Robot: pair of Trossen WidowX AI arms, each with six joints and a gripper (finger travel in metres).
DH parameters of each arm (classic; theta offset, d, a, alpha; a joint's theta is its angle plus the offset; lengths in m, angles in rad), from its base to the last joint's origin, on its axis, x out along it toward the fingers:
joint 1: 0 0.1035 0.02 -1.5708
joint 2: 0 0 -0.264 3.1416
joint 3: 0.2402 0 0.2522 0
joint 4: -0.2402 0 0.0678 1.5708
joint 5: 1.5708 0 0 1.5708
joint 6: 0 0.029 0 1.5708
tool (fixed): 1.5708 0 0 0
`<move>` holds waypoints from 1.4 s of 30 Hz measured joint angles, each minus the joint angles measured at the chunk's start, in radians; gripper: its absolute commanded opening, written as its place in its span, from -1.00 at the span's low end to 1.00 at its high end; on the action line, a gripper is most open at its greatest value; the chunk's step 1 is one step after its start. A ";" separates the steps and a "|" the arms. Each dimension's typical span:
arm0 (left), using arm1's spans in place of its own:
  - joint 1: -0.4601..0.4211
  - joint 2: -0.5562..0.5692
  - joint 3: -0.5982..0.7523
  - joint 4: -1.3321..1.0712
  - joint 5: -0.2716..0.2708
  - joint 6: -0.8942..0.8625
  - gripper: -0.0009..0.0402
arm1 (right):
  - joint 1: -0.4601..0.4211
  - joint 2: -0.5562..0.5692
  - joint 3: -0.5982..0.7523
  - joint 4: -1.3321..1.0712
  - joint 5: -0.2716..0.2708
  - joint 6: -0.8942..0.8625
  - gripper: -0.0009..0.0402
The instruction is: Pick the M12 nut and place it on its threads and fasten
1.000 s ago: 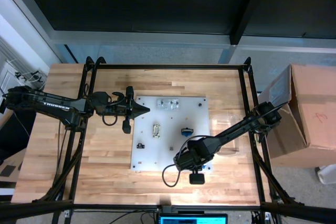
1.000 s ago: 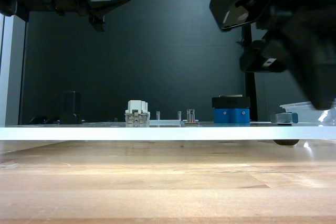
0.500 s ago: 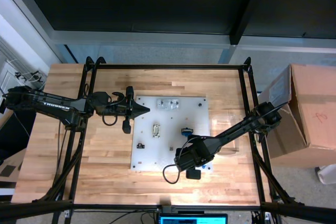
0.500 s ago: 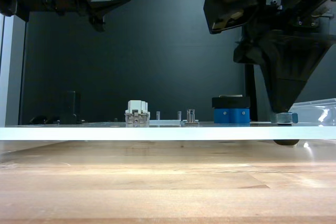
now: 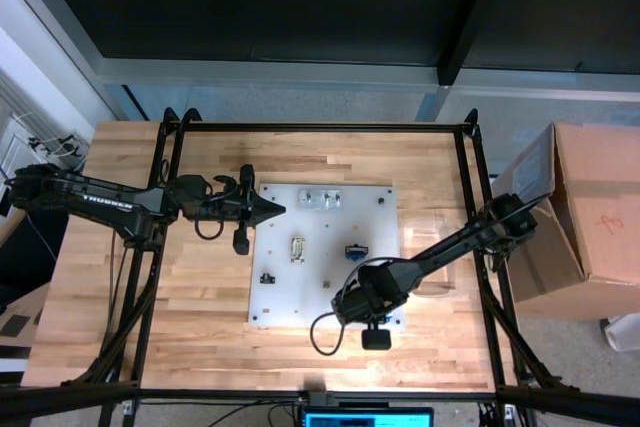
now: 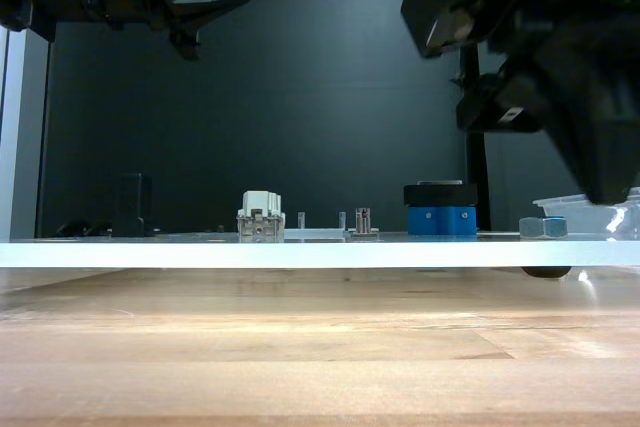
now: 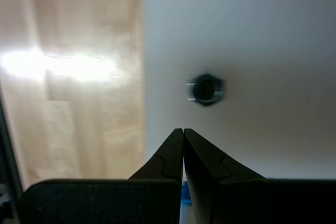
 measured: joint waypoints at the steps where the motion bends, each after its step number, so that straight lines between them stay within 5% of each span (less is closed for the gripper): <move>1: 0.000 0.000 0.000 0.000 0.000 0.000 -0.96 | 0.000 0.000 0.000 -0.003 0.003 -0.002 -0.96; 16: 0.000 0.000 0.000 0.001 0.000 0.000 -0.96 | -0.043 -0.149 -0.001 0.001 0.043 -0.148 -0.96; 23: 0.000 0.000 0.000 0.000 0.000 0.000 -0.96 | -0.137 -0.276 -0.023 0.075 0.167 -0.220 -0.96; 38: 0.000 0.000 0.000 0.000 0.000 0.000 -0.96 | -0.380 -0.603 -0.308 0.575 0.168 -0.373 -0.96; 42: 0.000 0.000 0.000 0.000 0.000 0.000 -0.96 | -0.424 -0.690 -0.396 0.679 0.121 -0.390 -0.96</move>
